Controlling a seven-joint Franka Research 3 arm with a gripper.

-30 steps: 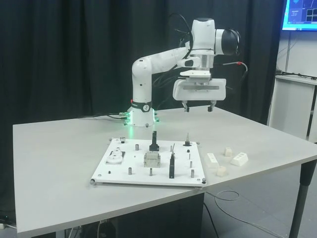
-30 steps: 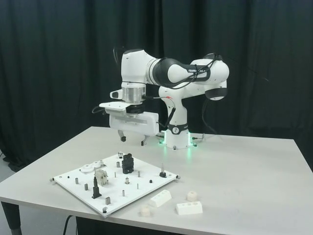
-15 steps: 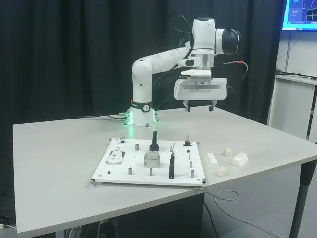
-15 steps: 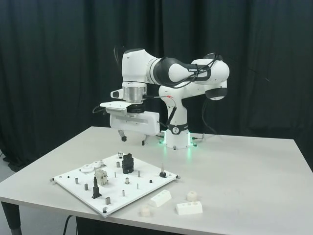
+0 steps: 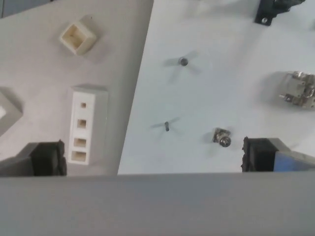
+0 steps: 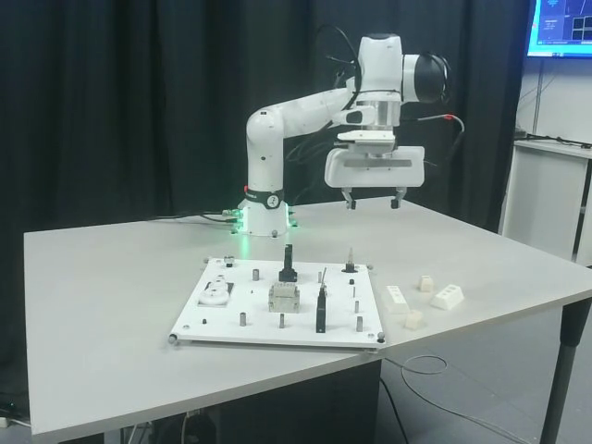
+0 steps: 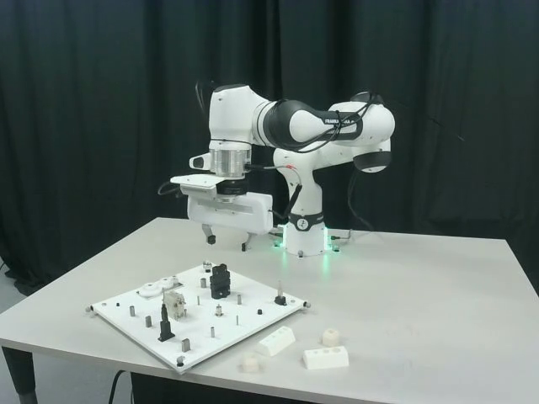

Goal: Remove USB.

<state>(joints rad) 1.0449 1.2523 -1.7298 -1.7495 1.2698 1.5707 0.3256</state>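
Your gripper (image 6: 372,200) hangs high above the table (image 6: 111,277), fingers spread apart and holding nothing. Writing on the arm (image 7: 337,123) is too small to read. The white board (image 6: 231,319) carries small metal pegs and black parts; the USB is prob. the upright black stick (image 6: 321,310) near the board's front edge, plugged in. White blocks (image 6: 448,297) lie beside the board.

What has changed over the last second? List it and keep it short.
Almost nothing. The gripper hangs high above the white board, open and holding nothing, as before; at most it has crept slightly upward. The board's fittings and the white blocks beside it on the grey table lie where they were.
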